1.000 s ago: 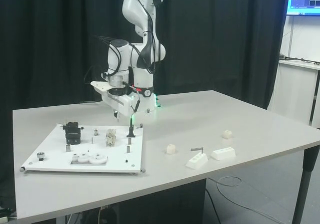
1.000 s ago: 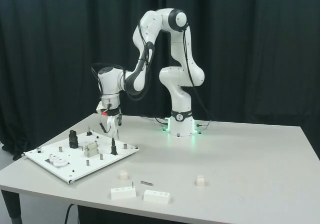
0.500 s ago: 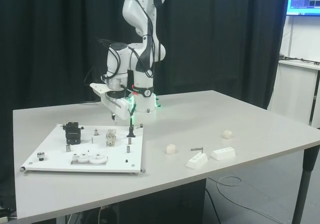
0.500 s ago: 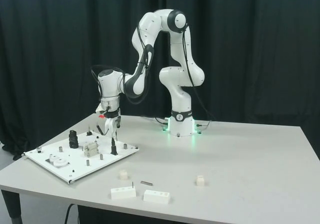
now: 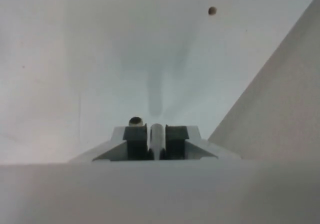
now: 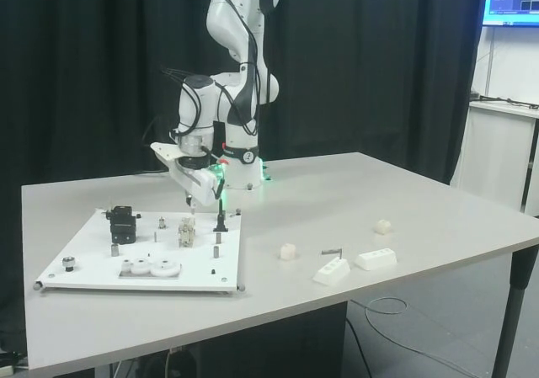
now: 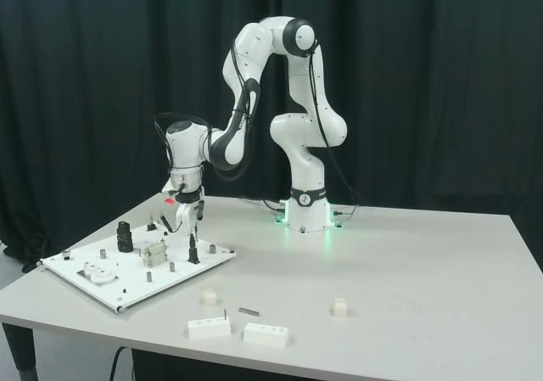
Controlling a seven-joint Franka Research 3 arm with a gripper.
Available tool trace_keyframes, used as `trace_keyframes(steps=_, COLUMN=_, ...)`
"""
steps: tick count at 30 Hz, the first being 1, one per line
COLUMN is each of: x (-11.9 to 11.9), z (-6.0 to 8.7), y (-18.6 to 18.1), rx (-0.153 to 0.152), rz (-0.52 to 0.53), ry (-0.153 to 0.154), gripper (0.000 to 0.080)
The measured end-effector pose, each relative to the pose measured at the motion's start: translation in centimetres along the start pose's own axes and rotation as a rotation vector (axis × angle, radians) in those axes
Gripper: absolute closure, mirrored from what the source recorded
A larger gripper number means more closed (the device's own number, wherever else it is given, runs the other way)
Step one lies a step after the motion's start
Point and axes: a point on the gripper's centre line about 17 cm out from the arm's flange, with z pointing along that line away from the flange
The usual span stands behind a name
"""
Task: Insert round peg 2.
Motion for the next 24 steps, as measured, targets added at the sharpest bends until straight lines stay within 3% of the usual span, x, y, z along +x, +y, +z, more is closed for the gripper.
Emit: trace_keyframes(steps=24, x=-0.15, z=-0.19, y=-0.96, rx=0.035, rz=0.035, ry=-0.005, gripper=0.0731)
